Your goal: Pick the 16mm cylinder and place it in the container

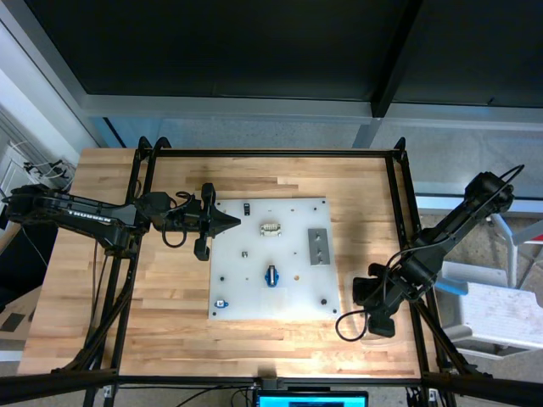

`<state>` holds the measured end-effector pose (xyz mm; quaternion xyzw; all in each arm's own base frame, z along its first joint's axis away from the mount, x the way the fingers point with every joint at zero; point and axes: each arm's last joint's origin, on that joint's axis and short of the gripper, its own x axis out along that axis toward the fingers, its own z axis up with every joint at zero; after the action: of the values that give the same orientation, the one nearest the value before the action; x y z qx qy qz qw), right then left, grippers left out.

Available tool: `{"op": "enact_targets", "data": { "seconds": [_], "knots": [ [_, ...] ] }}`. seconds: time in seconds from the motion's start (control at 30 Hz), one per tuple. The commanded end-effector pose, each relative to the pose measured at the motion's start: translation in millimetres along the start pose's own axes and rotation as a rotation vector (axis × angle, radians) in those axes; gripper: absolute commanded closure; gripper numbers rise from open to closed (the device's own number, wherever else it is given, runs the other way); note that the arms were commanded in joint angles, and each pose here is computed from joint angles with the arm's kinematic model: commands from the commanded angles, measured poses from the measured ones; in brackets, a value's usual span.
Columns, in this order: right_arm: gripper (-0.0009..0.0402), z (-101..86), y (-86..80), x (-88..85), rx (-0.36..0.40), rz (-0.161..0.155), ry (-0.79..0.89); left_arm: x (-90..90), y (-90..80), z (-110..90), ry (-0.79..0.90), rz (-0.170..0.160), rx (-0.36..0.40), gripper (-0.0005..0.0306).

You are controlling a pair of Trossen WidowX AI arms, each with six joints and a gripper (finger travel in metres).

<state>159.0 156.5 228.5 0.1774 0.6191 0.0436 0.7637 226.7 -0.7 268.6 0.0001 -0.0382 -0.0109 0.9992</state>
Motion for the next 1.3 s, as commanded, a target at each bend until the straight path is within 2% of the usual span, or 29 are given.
{"op": "enact_targets", "data": {
  "seconds": [0.03, 0.1, 0.27, 0.5, 0.67, 0.8, 1.17, 1.3],
  "knots": [
    [0.0366, -2.1, -2.0, 8.7, 0.029, 0.041, 0.022, 0.1, 0.1, -0.1, 0.000, 0.000, 0.000, 0.0300],
    [0.0366, -4.1, -3.6, 12.1, 0.051, 0.056, 0.051, 0.1, 0.0, -0.1, 0.000, 0.000, 0.000, 0.0300],
    [0.0351, -6.5, -7.1, 15.4, 0.077, 0.042, 0.069, 0.1, 0.1, -0.1, 0.000, 0.000, 0.000, 0.0300],
    [0.0293, -6.6, -7.6, 15.4, 0.081, 0.033, 0.066, 0.1, 0.0, -0.1, 0.000, 0.000, 0.000, 0.0300],
    [0.0252, -6.6, -8.7, 15.4, 0.110, 0.013, 0.053, 0.1, 0.0, -0.1, 0.000, 0.000, 0.000, 0.0300],
    [0.0229, -6.6, -8.7, 15.4, 0.122, 0.013, 0.053, 0.1, 0.0, -0.1, 0.000, 0.000, 0.000, 0.0300],
    [0.0225, -5.8, -7.3, 13.5, 0.124, 0.016, 0.052, 0.1, 0.1, -0.1, 0.000, 0.000, 0.000, 0.0300],
    [0.0225, -5.9, -7.2, 11.0, 0.125, 0.002, 0.060, 0.1, 0.1, -0.1, 0.000, 0.000, 0.000, 0.0300]
  ]
}}
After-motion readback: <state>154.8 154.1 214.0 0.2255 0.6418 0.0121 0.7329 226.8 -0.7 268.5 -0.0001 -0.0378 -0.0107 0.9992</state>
